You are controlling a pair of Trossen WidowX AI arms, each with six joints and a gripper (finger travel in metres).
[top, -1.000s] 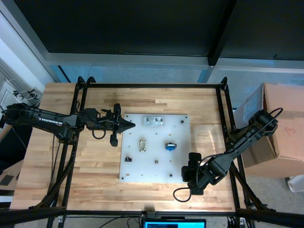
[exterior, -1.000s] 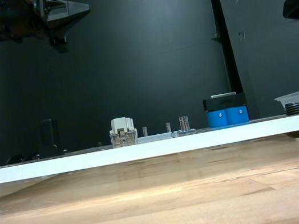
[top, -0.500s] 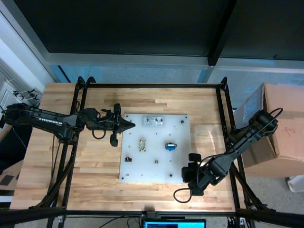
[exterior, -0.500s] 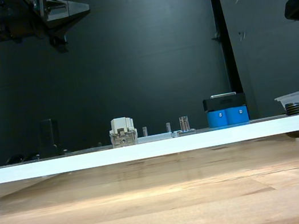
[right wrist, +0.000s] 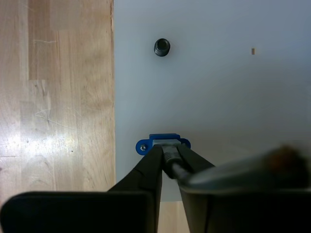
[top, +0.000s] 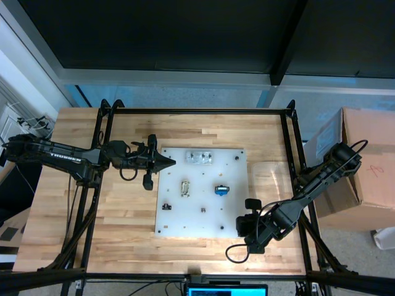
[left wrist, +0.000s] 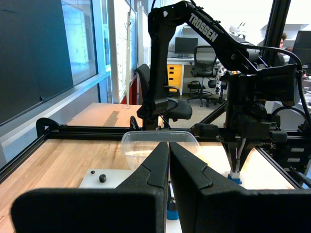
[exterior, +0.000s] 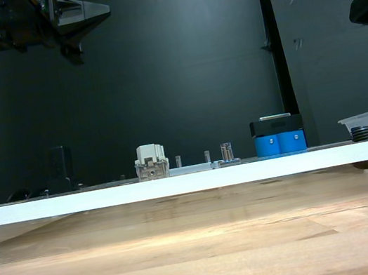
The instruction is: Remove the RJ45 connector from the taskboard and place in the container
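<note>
RJ45 connector [right wrist: 167, 144] in its blue seat [right wrist: 142, 146], taskboard's [right wrist: 218, 73] near-right corner — pinched by right gripper [right wrist: 169, 154]; left gripper [left wrist: 168, 145], pressed together, above the left edge.

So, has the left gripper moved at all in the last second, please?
No. The left gripper hangs where it was, at the taskboard's left edge; the right gripper holds the RJ45 connector at its blue seat.

RJ45 connector [right wrist: 168, 154] mostly hidden between pinching right hand [right wrist: 169, 149] fingers over board [right wrist: 218, 87] near-right corner; depth in blue seat [right wrist: 163, 142] cannot tell. Blurred cable [right wrist: 252, 167] covers part of board. Low view: right hand cut by right edge; left hand [exterior: 106, 8], closed, high beside board's left edge, body cut by frame corner.
</note>
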